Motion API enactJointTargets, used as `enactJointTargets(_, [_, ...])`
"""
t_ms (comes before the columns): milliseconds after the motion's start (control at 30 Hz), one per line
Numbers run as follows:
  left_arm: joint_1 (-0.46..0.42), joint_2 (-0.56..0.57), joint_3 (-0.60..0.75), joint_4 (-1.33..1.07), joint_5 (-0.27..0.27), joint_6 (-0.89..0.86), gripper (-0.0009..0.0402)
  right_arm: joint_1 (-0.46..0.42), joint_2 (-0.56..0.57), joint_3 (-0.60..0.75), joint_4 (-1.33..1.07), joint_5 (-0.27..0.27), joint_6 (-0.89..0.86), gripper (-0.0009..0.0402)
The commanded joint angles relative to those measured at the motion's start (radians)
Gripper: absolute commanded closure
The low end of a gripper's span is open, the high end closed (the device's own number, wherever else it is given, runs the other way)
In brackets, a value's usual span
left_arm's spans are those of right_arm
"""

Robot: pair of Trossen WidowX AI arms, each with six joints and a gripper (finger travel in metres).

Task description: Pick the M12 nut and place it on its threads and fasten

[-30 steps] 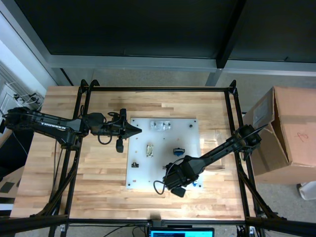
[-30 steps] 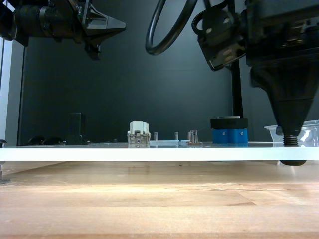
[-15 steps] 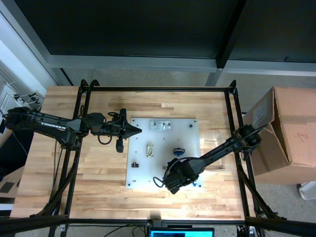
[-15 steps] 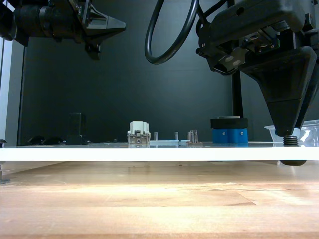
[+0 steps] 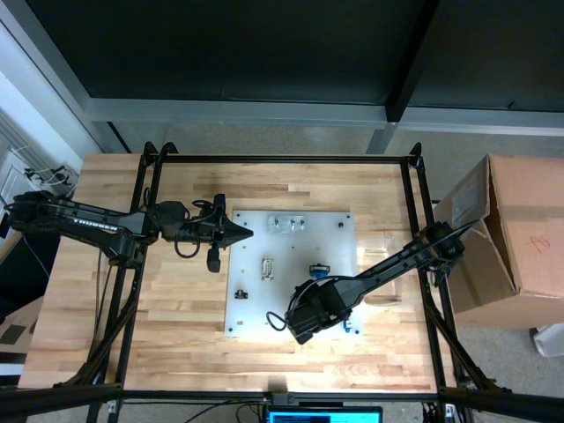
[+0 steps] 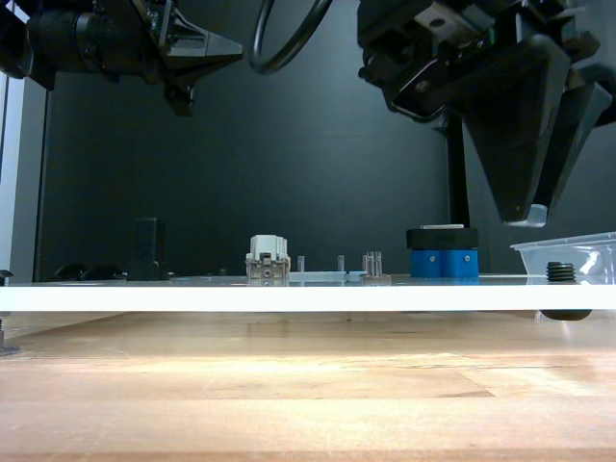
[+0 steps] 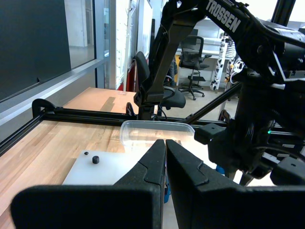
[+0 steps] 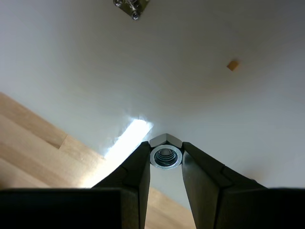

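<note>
Silver nut point(image 8: 166, 156) clamped flat in right gripper point(image 6: 525, 210), bore facing board point(image 5: 251, 304), held above and beside bare stud point(image 6: 560, 272) at near right edge, probably for square thread entry; left gripper point(image 5: 245, 233), closed, hovers over far left edge.

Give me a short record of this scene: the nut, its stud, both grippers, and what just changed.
nut: M12 nut held between the right gripper's fingers, clear of its stud
stud: black stud bare, ribs showing
right gripper: shut on the M12 nut, raised above the white board by its near edge
left gripper: shut, high over the board's left edge
CHANGE: right gripper has lifted off the stud and shifted left
</note>
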Motion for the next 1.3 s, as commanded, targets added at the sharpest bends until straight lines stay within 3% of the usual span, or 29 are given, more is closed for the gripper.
enactJointTargets(33, [0.000, 0.000, 0.000, 0.000, 0.000, 0.000, 0.0393, 0.000, 0.013, 0.003, 0.006, -0.015, 0.001, 0.0381])
enactJointTargets(933, [0.000, 0.000, 0.000, 0.000, 0.000, 0.000, 0.0393, 0.005, 0.018, -0.003, 0.010, -0.023, -0.004, 0.0381])
enactJointTargets(1100, [0.000, 0.000, 0.000, 0.000, 0.000, 0.000, 0.0393, 0.016, 0.001, -0.005, 0.019, -0.001, -0.225, 0.0381])
enactJointTargets(1300, [0.000, 0.000, 0.000, 0.000, 0.000, 0.000, 0.0393, 0.043, 0.001, -0.037, 0.059, 0.008, -0.831, 0.0381])
